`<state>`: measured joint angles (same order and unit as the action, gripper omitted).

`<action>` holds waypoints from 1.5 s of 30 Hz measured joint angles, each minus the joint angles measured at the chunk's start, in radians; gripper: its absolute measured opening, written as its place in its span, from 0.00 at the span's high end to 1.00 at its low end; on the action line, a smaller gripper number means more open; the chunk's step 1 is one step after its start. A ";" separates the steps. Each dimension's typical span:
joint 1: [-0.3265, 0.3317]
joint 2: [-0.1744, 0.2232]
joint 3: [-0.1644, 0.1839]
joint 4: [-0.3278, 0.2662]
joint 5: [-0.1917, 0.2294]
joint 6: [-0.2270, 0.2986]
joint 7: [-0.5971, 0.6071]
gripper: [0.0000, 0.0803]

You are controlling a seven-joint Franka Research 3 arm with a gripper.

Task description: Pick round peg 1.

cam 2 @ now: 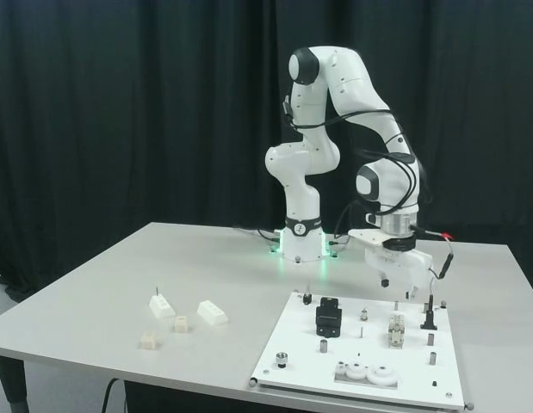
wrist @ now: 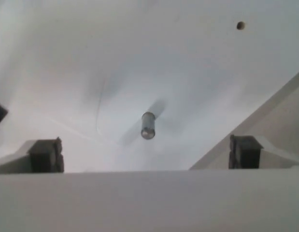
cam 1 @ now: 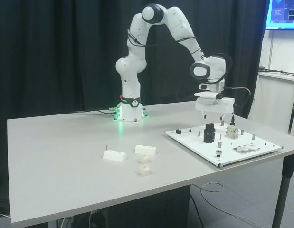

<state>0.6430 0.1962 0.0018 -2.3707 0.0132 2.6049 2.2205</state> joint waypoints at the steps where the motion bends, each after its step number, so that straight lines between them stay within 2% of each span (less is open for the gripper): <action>1: 0.000 -0.004 0.000 0.001 0.000 -0.006 0.002 0.07; 8: 0.000 -0.031 -0.004 0.004 0.000 -0.031 0.010 0.07; 9: 0.000 -0.033 -0.005 0.004 0.000 -0.034 0.011 0.01; 16: 0.000 -0.049 -0.008 0.005 0.000 -0.047 0.013 0.01; 45: -0.003 -0.077 -0.010 0.005 -0.008 -0.066 0.013 0.00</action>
<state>0.6401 0.1195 -0.0086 -2.3655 0.0047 2.5393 2.2331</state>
